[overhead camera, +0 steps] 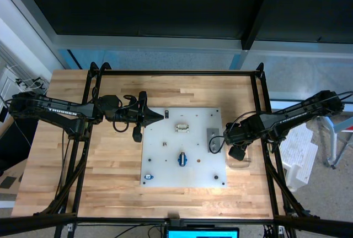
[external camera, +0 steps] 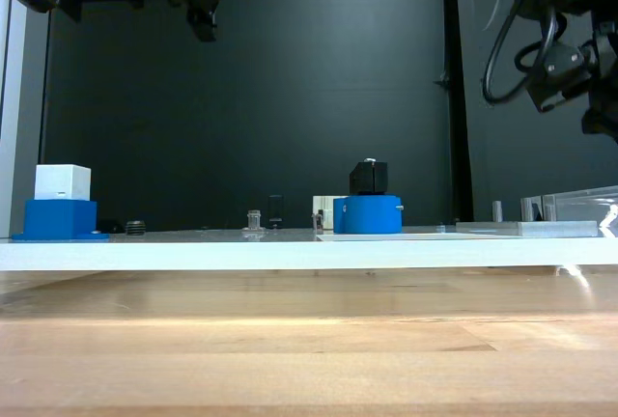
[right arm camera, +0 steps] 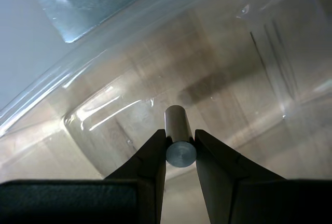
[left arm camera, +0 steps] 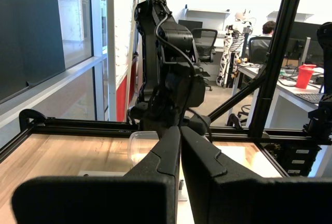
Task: Pick the 16mm cylinder and install on the taskboard
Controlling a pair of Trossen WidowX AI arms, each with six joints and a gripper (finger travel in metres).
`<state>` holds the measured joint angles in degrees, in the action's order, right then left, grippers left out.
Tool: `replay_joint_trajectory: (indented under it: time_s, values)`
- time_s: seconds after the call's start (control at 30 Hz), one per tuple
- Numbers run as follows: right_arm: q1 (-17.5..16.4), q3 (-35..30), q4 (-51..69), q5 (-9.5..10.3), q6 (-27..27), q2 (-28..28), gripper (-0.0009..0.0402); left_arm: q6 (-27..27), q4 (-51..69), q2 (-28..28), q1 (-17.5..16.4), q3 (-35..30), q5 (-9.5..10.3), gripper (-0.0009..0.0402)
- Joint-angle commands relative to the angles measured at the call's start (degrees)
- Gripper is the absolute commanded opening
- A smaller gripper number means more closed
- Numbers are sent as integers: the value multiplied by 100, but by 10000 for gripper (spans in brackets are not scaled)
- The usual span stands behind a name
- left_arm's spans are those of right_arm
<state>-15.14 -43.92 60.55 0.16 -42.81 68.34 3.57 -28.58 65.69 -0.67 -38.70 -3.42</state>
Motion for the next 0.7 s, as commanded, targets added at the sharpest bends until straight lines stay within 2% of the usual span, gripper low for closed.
replay_joint_trajectory:
  time_s: [0.03, 0.33, 0.7]
  values:
    - [-2, -249, 256, -7, 393, -11, 13, 0, 0, 2, 0, -2, -2, 0]
    - [-15, -1113, 929, -9, 1202, 52, 12, 0, 0, 2, 0, -2, -2, 0]
    - [-68, -1974, 1165, -9, 1480, 741, 12, 0, 0, 4, 0, -2, -2, 0]
